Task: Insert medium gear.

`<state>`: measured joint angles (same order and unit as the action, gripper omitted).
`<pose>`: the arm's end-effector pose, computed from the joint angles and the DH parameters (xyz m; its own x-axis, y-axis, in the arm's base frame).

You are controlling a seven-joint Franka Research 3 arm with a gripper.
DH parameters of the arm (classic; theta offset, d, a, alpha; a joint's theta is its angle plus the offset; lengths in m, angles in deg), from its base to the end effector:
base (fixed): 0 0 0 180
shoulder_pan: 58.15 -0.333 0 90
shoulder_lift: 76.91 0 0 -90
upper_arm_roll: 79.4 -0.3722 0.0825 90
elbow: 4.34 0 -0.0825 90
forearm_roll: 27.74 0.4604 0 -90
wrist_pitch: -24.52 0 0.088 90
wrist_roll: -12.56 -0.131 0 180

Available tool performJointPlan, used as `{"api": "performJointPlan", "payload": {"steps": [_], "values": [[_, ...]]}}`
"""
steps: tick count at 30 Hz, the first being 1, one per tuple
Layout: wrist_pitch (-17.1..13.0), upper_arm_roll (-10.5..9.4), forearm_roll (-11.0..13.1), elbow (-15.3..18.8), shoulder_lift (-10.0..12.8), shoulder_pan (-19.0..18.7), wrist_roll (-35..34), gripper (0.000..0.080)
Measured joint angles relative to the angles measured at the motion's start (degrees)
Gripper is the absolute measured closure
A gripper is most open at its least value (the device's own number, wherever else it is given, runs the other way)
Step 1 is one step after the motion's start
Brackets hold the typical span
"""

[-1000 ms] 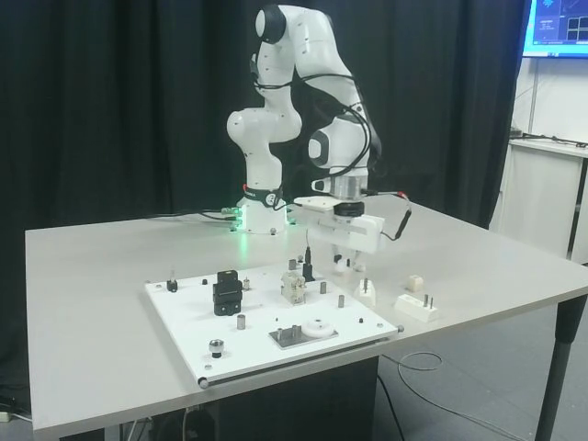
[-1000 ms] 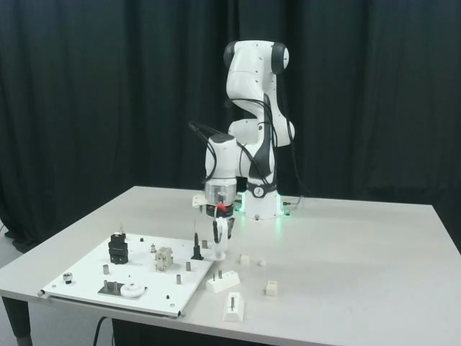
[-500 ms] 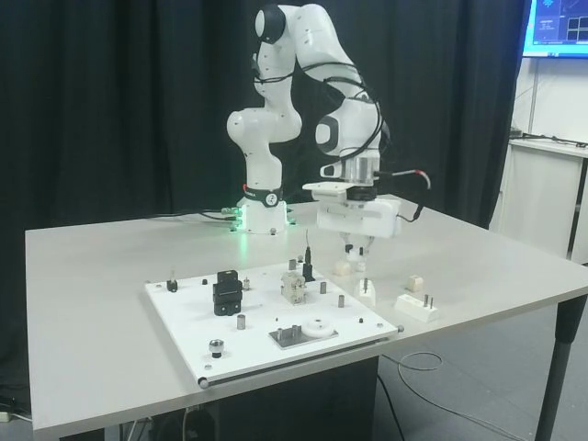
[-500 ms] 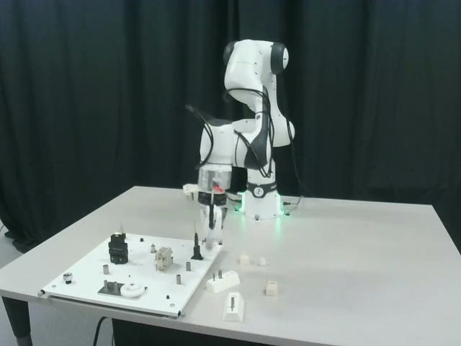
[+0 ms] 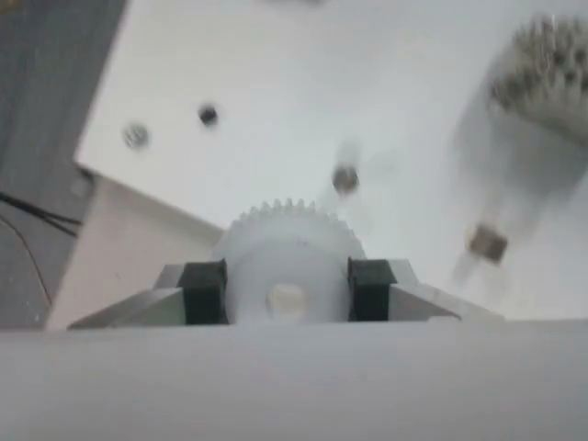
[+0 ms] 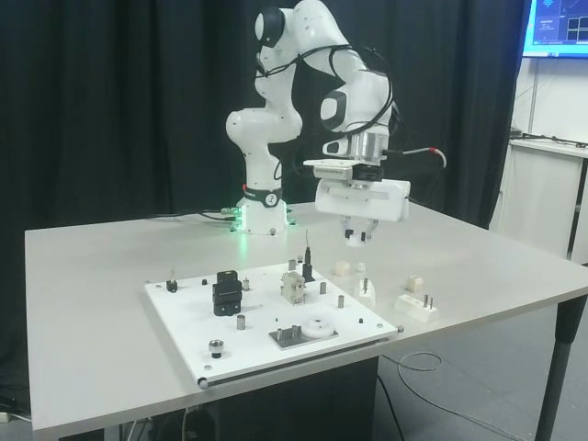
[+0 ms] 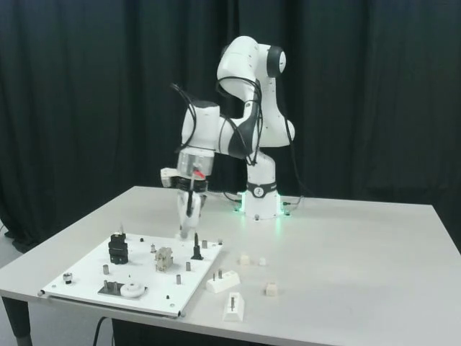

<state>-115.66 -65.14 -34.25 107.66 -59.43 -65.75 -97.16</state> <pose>0.7051 -0.0767 0.3283 -0.3622 -0.9277 0.0900 -0.9144 0.3350 -0.2272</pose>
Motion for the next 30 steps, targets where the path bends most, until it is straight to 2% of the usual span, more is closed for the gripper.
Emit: {"api": "performJointPlan", "payload": {"steps": [10,16,22,30], "values": [[6.47,0.01,-0.04,-10.25,4.81,3.15,3.90,0.0523],[9.73,0.01,-0.04,-14.94,7.21,5.01,5.61,0.0523],[11.63,0.00,-0.04,-18.22,9.26,6.75,7.15,0.0523],[12.19,0.00,0.17,-20.53,11.46,8.90,8.00,0.0523]]}}
